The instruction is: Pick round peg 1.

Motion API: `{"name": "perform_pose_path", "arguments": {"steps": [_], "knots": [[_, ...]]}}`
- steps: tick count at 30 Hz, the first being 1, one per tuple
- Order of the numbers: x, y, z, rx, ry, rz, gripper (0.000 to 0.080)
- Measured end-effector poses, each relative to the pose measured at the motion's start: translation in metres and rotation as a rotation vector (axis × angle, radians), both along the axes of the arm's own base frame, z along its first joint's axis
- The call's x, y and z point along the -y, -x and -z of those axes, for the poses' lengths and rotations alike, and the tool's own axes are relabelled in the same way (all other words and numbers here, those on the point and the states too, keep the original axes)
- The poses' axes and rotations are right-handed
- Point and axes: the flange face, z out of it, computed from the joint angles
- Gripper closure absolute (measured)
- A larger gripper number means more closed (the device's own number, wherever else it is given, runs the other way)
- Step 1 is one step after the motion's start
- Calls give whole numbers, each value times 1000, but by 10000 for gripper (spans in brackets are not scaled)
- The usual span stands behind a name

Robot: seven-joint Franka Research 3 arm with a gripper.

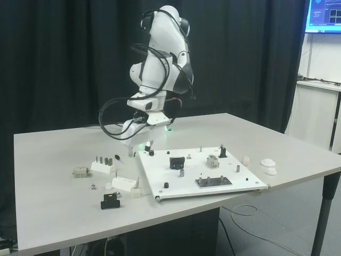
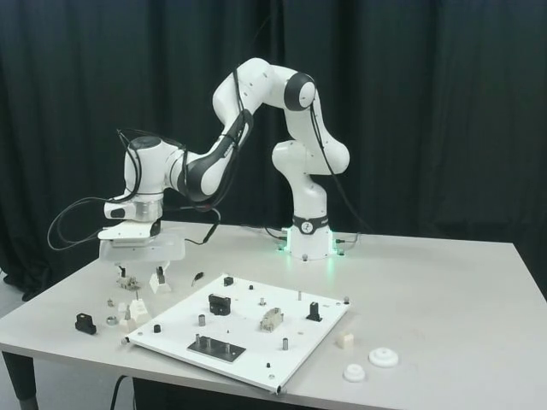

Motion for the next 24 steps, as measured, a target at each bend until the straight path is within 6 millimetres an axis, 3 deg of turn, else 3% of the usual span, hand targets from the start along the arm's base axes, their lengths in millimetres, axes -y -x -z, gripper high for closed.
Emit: {"name": "perform_pose_path", "arguments": {"steps": [9,24], "knots": [[19,6,15,-30,0,-43,3],[45,16,59,-74,12,-71,3]]}}
